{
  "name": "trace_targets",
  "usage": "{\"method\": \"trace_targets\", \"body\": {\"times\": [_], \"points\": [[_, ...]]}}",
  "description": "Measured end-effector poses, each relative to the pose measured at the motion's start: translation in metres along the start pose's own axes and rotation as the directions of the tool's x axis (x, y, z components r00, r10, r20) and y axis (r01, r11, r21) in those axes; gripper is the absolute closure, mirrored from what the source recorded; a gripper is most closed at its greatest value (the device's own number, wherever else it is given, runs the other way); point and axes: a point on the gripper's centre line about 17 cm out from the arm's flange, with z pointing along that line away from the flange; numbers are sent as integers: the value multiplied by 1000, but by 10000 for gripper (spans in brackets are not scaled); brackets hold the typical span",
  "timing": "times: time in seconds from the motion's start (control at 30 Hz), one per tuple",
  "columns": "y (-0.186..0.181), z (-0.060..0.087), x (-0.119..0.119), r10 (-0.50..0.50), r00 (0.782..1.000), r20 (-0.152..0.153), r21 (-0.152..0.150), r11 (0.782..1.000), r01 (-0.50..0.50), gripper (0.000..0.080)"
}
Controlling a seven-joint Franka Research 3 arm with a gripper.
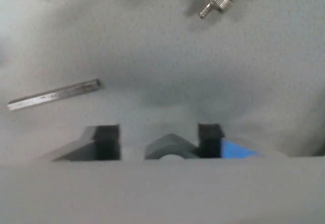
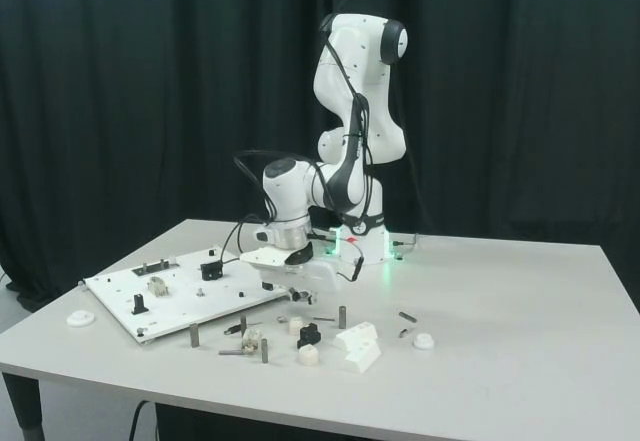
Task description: Place bolt 4.
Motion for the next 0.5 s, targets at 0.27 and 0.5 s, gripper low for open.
{"method": "trace_targets", "body": {"times": [0.27, 0.5], "points": [[1, 0, 0, 22, 1000, 0, 2, 1000, -22, 128], [1, -1, 1, 30, 1000, -2, 5, 1000, -30, 33]]}}
